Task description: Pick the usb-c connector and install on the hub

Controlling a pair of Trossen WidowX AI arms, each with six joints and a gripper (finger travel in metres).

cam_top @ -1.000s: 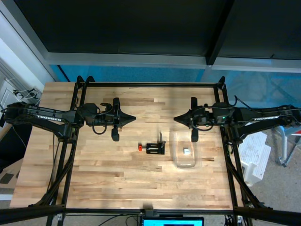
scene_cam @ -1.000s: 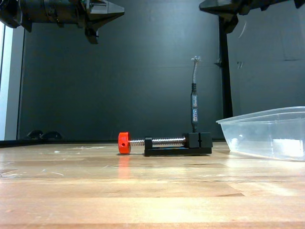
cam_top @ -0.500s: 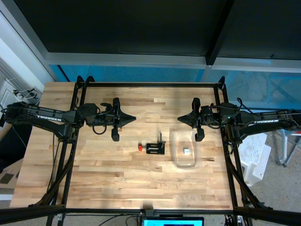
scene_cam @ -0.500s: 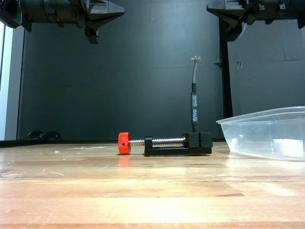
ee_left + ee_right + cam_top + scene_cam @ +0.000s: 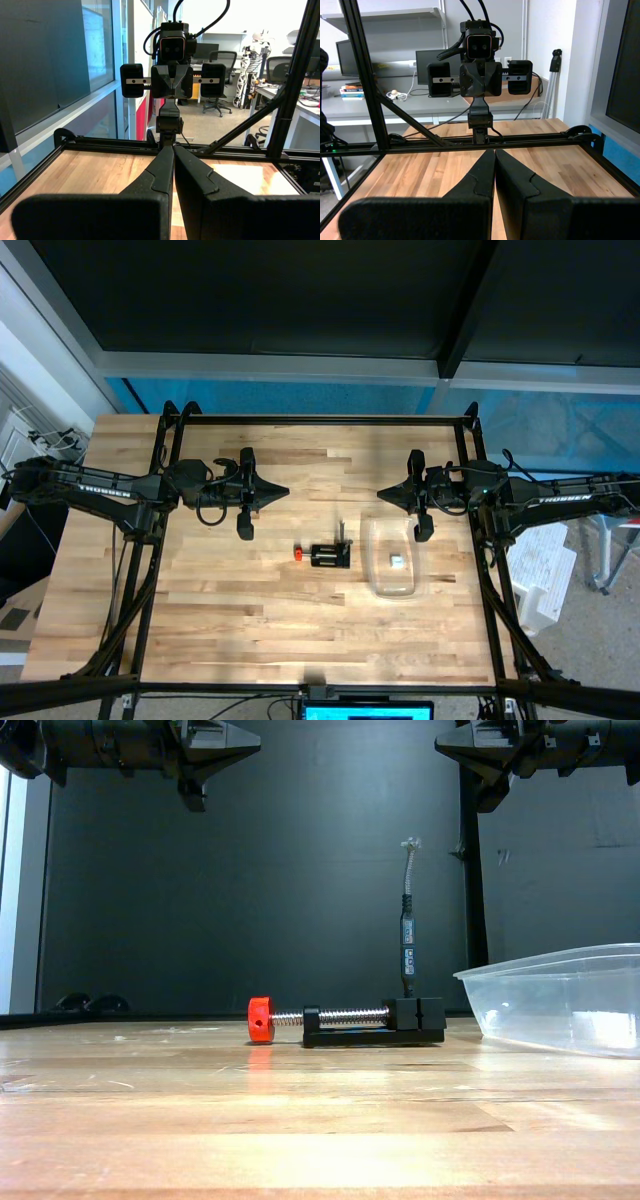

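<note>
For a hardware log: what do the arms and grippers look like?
Both arms are black with white Trossen lettering and looped black cables. The left gripper, above the table's left, and right gripper, above its right, have tapered black fingers.

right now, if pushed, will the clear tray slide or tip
Probably slides: the clear tray looks thin, light, nearly empty. Low, wide shape likely resists tipping. The left gripper and right gripper hover above the table, jaws shut.
</note>
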